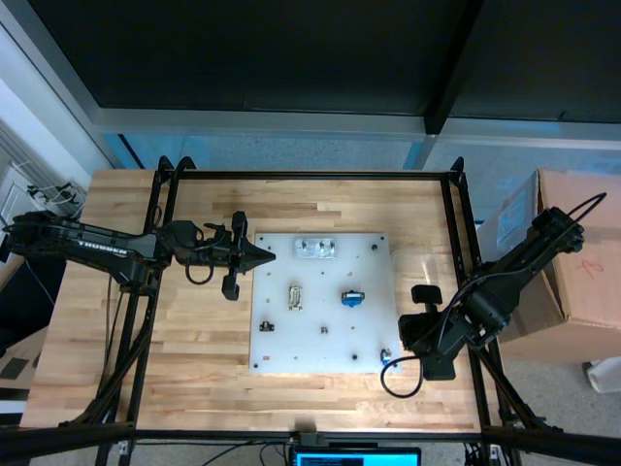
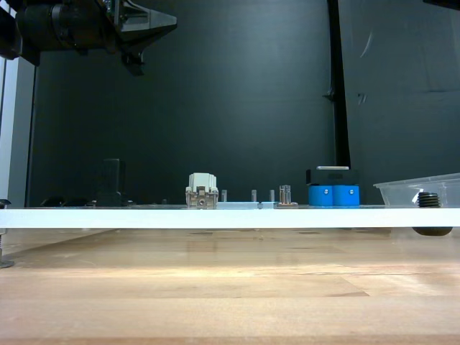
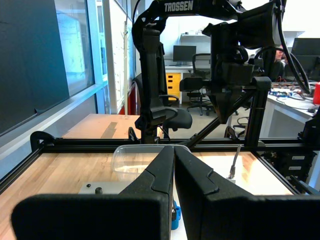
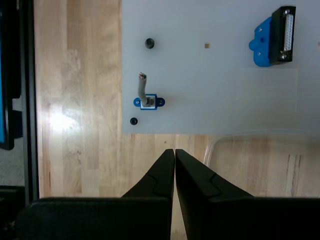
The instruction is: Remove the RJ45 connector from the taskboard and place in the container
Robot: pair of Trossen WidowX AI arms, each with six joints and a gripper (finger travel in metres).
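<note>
The RJ45 connector (image 4: 148, 101) sits in its small blue seat at the white taskboard's (image 1: 320, 330) near right corner (image 1: 386, 357), with a short grey cable stub sticking up (image 3: 233, 167). A clear plastic container (image 4: 250, 150) lies just off the board's right edge, also seen in the low view (image 2: 420, 190). My right gripper (image 4: 174, 152) hangs shut and holds nothing, above the wood beside the container and short of the connector (image 1: 415, 330). My left gripper (image 1: 268, 256) is shut too, held high over the board's far left edge (image 2: 154, 25), pointing right (image 3: 174, 150).
On the board stand a blue D-sub connector (image 1: 352, 298), a beige connector (image 1: 295, 296) and a silver part (image 1: 315, 249). A black frame (image 1: 310, 176) rims the table. A cardboard box (image 1: 572, 262) stands off the right side.
</note>
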